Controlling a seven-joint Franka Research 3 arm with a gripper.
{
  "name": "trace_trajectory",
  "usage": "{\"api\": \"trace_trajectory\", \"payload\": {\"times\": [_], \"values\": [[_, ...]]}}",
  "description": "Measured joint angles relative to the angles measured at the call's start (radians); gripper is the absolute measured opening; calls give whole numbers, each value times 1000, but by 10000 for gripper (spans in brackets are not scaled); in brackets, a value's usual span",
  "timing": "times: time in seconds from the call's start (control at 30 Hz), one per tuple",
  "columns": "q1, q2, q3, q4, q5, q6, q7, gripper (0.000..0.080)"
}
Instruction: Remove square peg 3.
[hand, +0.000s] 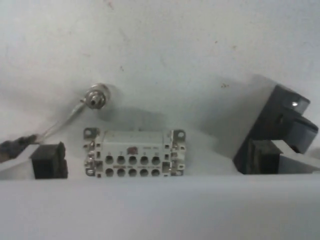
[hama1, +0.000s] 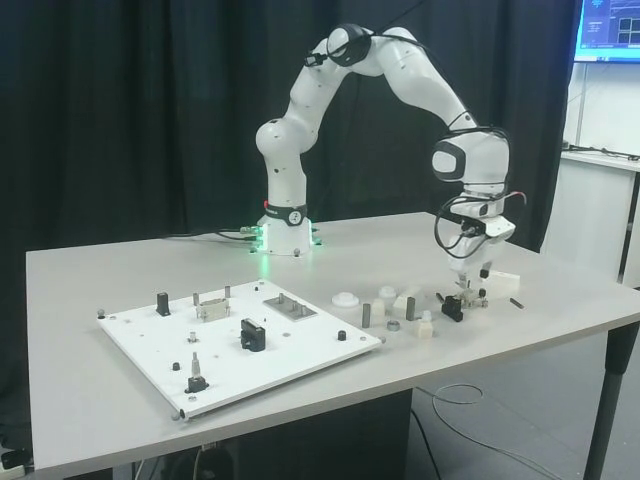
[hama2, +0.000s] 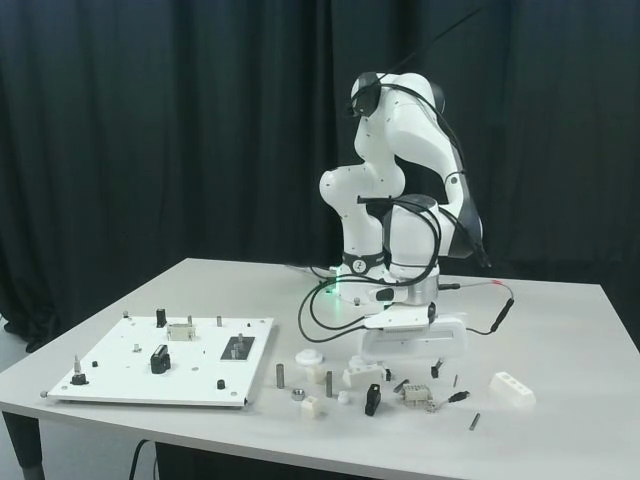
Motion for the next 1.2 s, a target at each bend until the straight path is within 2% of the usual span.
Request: {"api": "trace_trajectory", "payload": {"times": [0.47,0.8,1.2], "values": [[-12,-13,-35,2,-30,-18,-9,800],[-67,-43,-57,2,-103,-78,-47,800],[-195,-109,-57,-15,-208,-180,-120,800]]}}
